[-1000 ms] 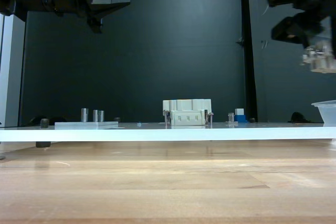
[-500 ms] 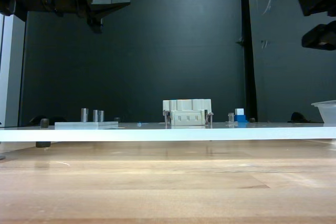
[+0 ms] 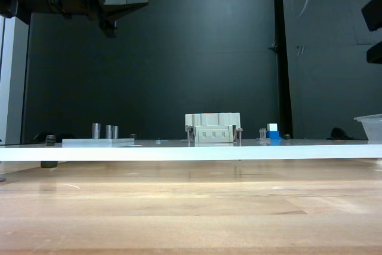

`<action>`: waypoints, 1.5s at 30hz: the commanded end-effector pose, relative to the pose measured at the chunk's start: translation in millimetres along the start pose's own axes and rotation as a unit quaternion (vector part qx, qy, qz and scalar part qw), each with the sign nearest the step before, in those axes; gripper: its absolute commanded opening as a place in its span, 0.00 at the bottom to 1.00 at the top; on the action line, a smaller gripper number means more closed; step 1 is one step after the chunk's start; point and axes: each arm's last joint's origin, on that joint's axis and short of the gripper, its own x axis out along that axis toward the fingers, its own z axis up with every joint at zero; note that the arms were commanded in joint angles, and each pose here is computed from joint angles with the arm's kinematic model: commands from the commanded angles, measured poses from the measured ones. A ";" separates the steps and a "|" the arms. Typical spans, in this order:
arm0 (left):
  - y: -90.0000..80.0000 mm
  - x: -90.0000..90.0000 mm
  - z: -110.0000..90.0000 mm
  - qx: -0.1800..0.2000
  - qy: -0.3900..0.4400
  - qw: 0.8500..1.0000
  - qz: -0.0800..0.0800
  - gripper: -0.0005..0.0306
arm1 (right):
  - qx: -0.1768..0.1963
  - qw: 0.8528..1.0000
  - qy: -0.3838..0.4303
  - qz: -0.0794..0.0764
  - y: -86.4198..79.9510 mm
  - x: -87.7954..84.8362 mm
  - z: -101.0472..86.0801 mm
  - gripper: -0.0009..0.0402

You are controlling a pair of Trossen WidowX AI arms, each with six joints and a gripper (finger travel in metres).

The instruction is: Remove the HAN10-E connector and place it in the container

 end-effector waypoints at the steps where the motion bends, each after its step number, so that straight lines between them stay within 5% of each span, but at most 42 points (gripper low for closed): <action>1: 0.1 0.0 0.2 0.000 0.000 1.000 0.000 0.02 | 0.003 1.000 -0.004 0.004 0.0 7.2 -2.0 0.02; 23: 0.1 0.0 0.2 0.000 0.000 1.000 0.000 0.02 | 0.025 1.000 0.002 0.000 -6.9 36.0 -15.1 0.05; 45: 0.0 0.0 0.1 0.000 0.000 1.000 0.000 0.02 | 0.024 1.000 -0.008 -0.012 -7.4 36.1 -14.7 0.62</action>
